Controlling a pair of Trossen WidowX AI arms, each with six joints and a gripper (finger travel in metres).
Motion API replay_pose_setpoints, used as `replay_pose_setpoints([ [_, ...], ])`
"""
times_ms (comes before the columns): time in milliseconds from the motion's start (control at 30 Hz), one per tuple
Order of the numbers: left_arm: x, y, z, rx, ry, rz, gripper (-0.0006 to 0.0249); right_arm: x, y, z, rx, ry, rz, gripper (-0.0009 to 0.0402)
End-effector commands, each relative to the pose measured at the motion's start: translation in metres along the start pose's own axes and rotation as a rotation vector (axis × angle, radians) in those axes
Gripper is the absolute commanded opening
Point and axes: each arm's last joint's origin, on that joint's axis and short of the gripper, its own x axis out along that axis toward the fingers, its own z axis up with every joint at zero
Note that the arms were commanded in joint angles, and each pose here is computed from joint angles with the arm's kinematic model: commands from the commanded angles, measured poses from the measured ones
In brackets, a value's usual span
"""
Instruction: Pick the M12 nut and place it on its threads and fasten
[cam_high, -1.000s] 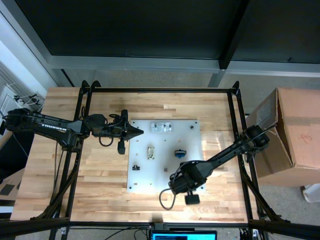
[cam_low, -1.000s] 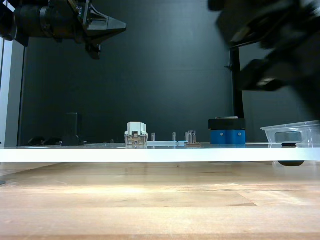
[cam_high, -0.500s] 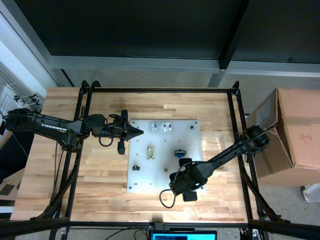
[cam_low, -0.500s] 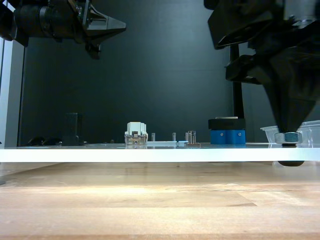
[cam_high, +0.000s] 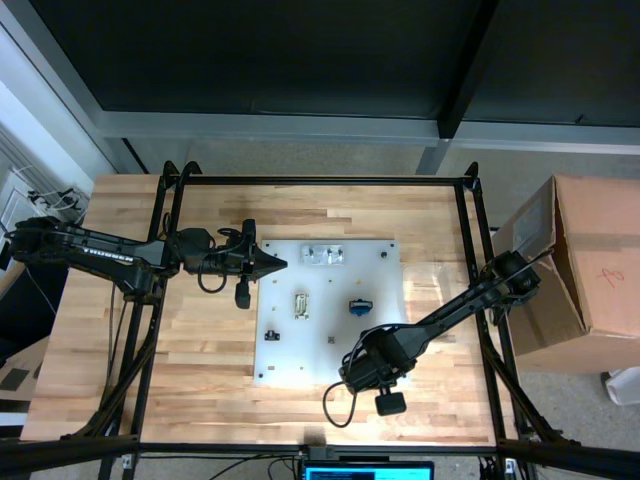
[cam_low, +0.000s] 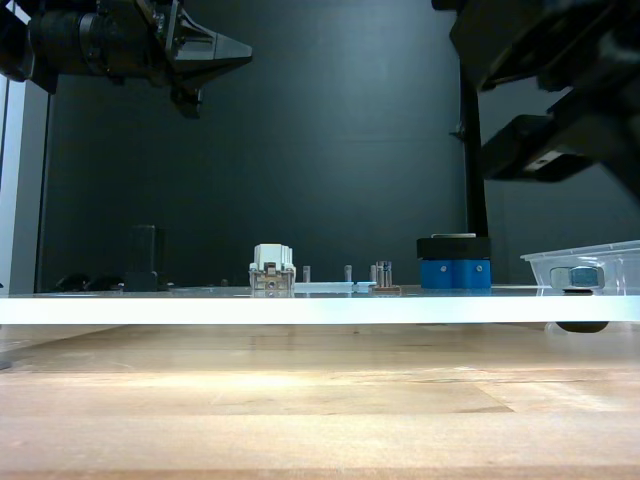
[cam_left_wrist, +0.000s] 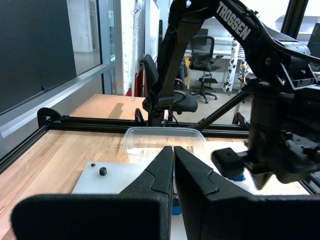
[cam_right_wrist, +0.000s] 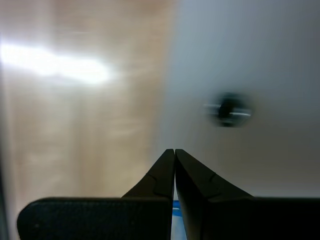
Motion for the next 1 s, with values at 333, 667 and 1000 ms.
replay_pose_setpoints([
  [333,0.0001,0.0000,0.0001,0.000,0.000,0.000,0.0000,0.0006,-0.0058,0.0022,0.059,-0.077,-0.195,0.0000],
  [667,0.0001,0.0000,0.0000,0.000,0.000,0.000,0.0000,0.0063,-0.0037,0.0052,0.060,-0.072,-0.143,0.0000],
  [1000,0.0001,0.0000,0.0001,0.000,0.000,0.000,0.0000,-0.0012,0.0000,-0.0016,0.035,0.032,0.017,0.0000],
])
